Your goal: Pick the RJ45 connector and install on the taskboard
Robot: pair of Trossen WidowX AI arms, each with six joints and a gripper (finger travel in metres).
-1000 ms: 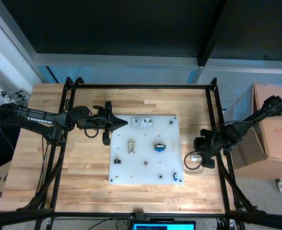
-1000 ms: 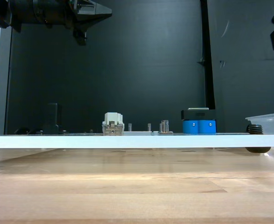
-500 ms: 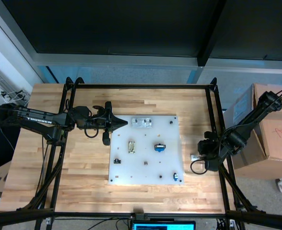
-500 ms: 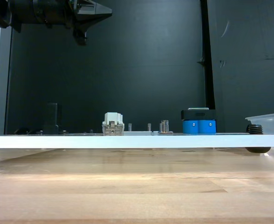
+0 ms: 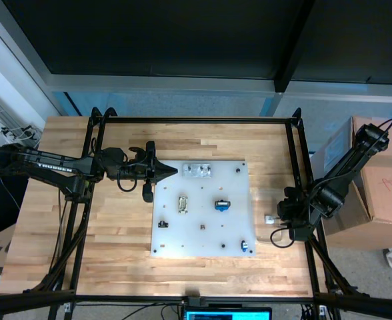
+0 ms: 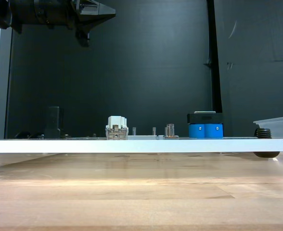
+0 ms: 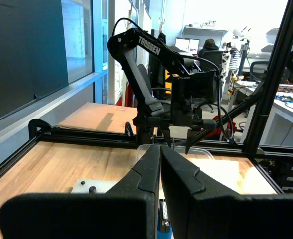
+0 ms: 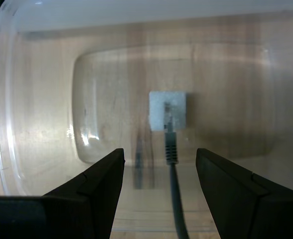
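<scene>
Right black gripper (image 8: pixel 159 154) spread open above clear plastic tray (image 8: pixel 37 99) right of white rectangular taskboard (image 5: pixel 203 227), small white RJ45 connector (image 8: pixel 167 110) lying free inside tray, left black gripper (image 7: pixel 160 149) pressed closed, raised over taskboard's far-left corner

Black arms (image 5: pixel 63 167), white TROSSEN lettering (image 5: pixel 51 167), looped cables (image 5: pixel 125 183), wedge jaws

Pale wooden worktop (image 5: pixel 116 227) fills the high view, ringed by a black frame (image 5: pixel 196 121). At three o'clock, a cardboard box (image 5: pixel 376 193). At six, a lit screen (image 5: pixel 227 313). At twelve, a dark panel (image 5: pixel 163 40) looms above grey floor (image 5: pixel 203 103). The left wrist view catches a bright window (image 7: pixel 76 37) and a distant lab monitor (image 7: pixel 185 45).
</scene>
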